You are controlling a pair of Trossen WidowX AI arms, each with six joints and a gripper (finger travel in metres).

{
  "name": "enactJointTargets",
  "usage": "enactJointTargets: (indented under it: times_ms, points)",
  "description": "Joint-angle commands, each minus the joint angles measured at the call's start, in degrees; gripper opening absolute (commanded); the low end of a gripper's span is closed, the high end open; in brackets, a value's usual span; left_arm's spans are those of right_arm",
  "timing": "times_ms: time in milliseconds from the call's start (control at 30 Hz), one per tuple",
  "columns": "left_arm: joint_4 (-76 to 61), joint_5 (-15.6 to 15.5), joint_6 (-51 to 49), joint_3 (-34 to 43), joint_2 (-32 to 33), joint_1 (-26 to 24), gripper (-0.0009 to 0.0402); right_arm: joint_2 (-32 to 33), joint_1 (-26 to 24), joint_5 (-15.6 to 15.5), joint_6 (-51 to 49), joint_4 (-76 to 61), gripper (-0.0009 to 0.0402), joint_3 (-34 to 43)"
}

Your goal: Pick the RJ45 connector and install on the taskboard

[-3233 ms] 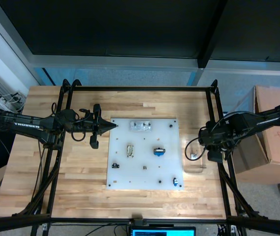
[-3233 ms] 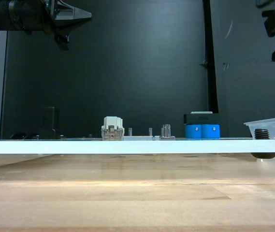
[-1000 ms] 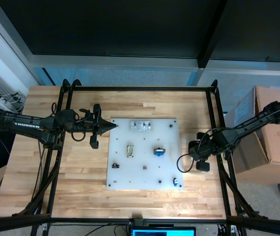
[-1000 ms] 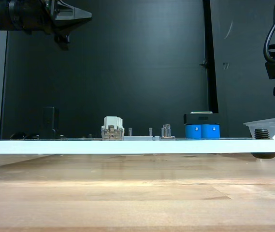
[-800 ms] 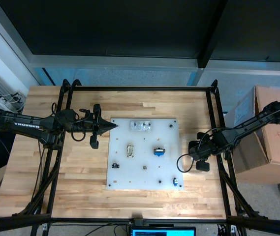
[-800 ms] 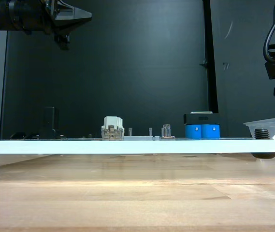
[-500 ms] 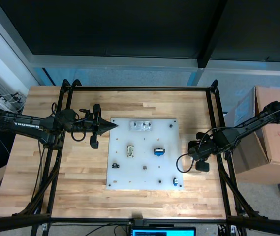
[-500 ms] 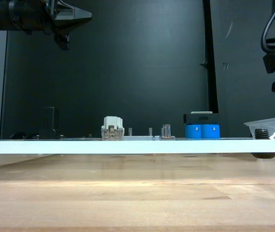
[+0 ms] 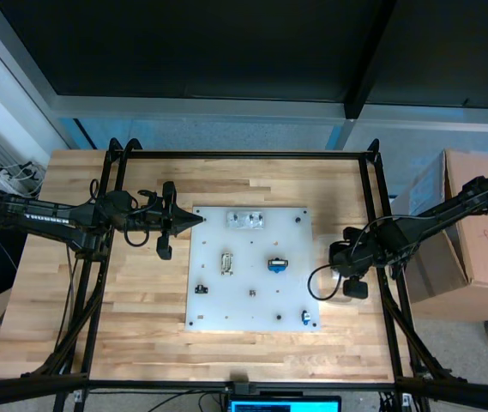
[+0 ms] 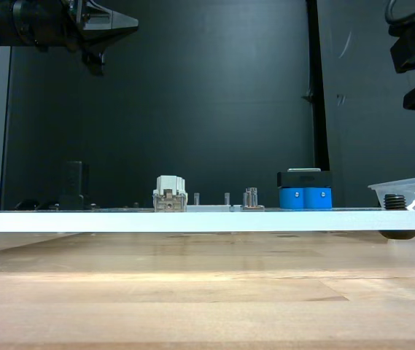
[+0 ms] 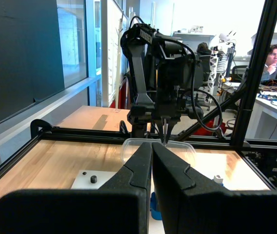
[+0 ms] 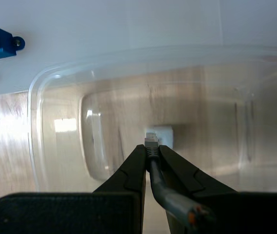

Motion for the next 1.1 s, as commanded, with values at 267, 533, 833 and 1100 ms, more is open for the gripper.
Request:
enactJointTargets:
  times_ms: [267,533,833,1100]
  points:
    - [0.0,0.0,0.0,0.0,0.0,0.0,0.0000,0.8,0.2,0.1,-1.1,-1.7,0.0000,3.0]
    - [0.0,0.0,0.0,0.0,0.0,0.0,0.0000,7.1,1.9,0.1,-1.2,-1.7,0.0000,9.2]
    - [0.0,0.0,0.0,0.0,0.0,0.0,0.0000,16.8,5.2,0.2,-1.2,-1.7,0.0000,17.8]
    - [0.0,0.0,0.0,0.0,0.0,0.0,0.0000,23.6,7.6,0.1,1.0,-1.5,0.0000,23.2]
